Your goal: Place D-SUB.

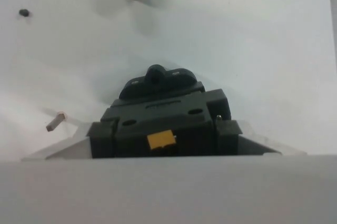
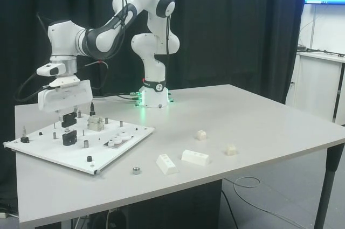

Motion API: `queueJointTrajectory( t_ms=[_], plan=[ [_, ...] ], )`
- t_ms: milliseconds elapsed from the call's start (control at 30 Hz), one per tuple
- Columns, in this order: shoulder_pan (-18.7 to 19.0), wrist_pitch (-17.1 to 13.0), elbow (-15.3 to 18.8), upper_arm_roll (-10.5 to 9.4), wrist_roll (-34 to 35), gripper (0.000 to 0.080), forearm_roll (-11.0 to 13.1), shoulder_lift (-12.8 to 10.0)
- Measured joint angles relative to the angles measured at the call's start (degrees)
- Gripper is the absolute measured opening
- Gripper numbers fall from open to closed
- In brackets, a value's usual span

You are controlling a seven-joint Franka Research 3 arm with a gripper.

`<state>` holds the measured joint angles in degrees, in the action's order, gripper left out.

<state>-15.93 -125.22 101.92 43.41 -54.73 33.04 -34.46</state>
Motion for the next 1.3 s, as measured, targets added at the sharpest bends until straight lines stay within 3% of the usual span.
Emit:
queueJointTrajectory(
  t_ms=[1300],
  plan=[
    [0.0,0.2,0.1,-0.29,1.0,0.0391,0.1,0.1]
  ],
)
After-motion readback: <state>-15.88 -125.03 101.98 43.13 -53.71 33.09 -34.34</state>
